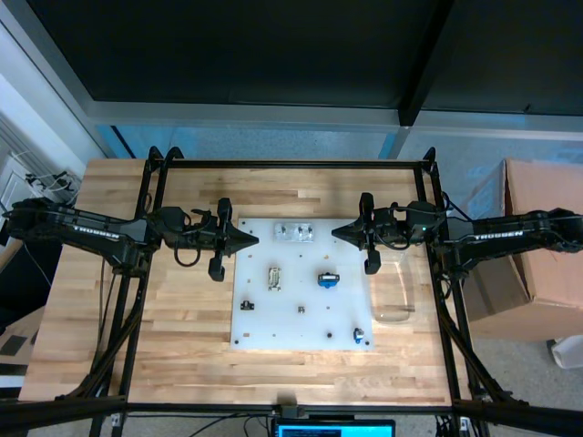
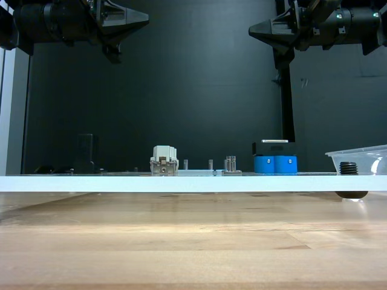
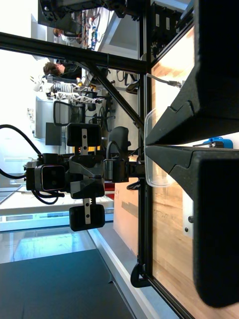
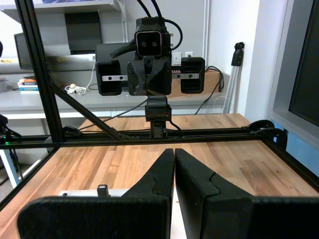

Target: Remove the RJ45 connector from the taskboard and place in the container

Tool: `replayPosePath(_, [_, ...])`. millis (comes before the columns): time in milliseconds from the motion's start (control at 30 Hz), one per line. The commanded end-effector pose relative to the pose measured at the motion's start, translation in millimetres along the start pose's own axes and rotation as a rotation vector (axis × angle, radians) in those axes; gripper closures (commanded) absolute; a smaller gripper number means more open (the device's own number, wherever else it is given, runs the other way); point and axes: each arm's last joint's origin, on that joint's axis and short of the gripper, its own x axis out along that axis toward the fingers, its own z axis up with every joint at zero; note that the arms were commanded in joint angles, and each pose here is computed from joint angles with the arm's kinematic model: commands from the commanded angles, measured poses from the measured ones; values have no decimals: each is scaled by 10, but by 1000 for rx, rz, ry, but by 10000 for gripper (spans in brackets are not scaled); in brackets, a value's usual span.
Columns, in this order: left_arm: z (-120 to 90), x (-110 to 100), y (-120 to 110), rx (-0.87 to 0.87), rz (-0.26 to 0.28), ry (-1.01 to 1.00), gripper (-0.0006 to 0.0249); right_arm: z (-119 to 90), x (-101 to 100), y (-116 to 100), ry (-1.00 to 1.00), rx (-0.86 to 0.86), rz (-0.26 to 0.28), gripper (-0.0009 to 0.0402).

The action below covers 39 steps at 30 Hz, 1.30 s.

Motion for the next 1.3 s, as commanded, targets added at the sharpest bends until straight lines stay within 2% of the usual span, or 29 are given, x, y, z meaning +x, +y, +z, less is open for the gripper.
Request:
replayPosePath(33, [0,0,1,0,0,0,243,1,1,0,0,0,0,391])
replayPosePath(867, [0,0,0,0,-1,0,243,26,1,1,-26,-1,2,391])
replayPosePath(1000, [0,0,1,0,0,0,243,24,-2,12,-20,43,26,394])
replayPosePath(1167, [1,0,0,0,-1,-1,243,9,-15,34,13,81,31,394])
replayPosePath(1300, [0,0,1,0,0,0,243,70,-4,82,125,84,34,394])
